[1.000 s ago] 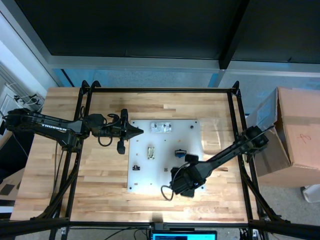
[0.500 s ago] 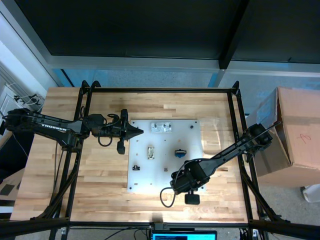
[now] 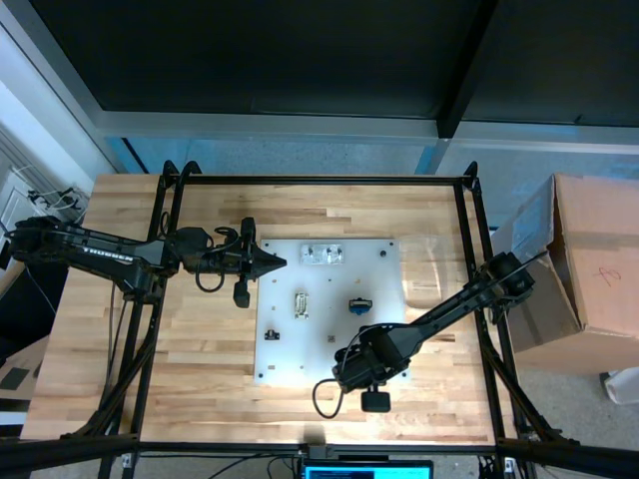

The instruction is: Unfasten the M12 nut and place it in the container

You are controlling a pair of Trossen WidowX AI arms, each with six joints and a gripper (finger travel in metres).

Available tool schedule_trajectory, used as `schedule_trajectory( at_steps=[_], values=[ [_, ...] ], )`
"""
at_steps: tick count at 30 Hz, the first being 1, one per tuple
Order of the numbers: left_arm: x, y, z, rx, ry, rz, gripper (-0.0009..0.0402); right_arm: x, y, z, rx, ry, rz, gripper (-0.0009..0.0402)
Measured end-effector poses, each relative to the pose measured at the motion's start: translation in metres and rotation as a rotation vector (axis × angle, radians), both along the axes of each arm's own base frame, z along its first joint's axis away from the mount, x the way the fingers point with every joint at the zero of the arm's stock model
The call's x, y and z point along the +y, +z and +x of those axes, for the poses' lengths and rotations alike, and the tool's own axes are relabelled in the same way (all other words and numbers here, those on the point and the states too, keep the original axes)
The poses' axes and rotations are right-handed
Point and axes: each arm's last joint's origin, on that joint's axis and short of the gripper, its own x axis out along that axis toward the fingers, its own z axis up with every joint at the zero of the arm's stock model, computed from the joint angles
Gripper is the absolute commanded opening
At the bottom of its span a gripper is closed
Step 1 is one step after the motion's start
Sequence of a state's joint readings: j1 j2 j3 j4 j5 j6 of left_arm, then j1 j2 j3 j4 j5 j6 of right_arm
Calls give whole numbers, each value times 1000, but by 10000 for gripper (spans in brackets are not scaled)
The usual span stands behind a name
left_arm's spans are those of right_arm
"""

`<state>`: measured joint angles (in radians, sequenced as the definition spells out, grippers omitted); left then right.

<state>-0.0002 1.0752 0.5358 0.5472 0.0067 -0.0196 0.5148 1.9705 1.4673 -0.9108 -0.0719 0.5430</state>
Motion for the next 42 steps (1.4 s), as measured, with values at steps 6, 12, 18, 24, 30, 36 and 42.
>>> schedule_trajectory(
  at_steps=[6, 12, 18, 24, 30, 36, 42],
  values=[
    [0, 0, 0, -1, 0, 0, 0, -4, -1, -2, -10, -25, -73, 0],
    [0, 0, 0, 0, 0, 0, 0, -21, 18, -15, -29, -139, -342, 0],
    [0, 0, 0, 3, 0, 0, 0, -19, 27, -19, -16, -164, -266, 2],
    [0, 0, 0, 1, 0, 0, 0, -15, 40, -15, -29, -309, -130, 68],
    [0, 0, 0, 1, 0, 0, 0, -14, 48, -13, -10, -511, -46, 186],
    [0, 0, 0, -1, 0, 0, 0, -11, 41, -8, -19, -499, -46, 280],
    [0, 0, 0, -1, 0, 0, 0, -9, 21, -1, -12, -481, -64, 304]
  ],
)
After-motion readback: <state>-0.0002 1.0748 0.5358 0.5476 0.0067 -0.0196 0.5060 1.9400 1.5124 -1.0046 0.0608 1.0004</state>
